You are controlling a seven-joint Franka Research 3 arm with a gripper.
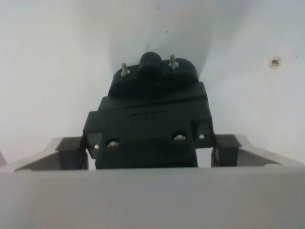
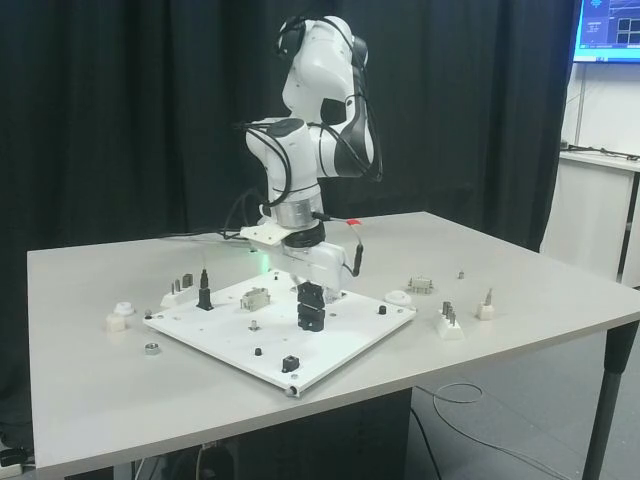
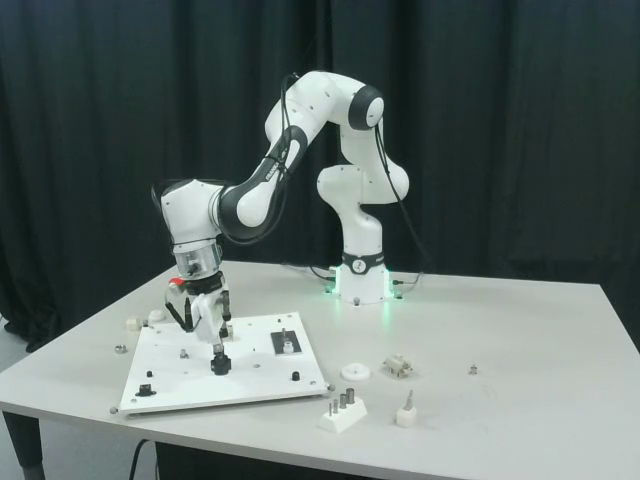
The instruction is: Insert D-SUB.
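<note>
Black D-SUB connector [image 1: 147, 125] sits pinched between the fingers of the tool [image 2: 311, 303], held upright with its cable boot and two thumbscrews pointing down toward the white board [image 2: 345, 345]. From both room views the plug hangs at or just above the board's middle; contact cannot be confirmed. The grasp is done, while seating remains. The mounted socket [image 3: 285, 344] lies near, to one side of the tool, on the grey surface [image 2: 90, 380].
</note>
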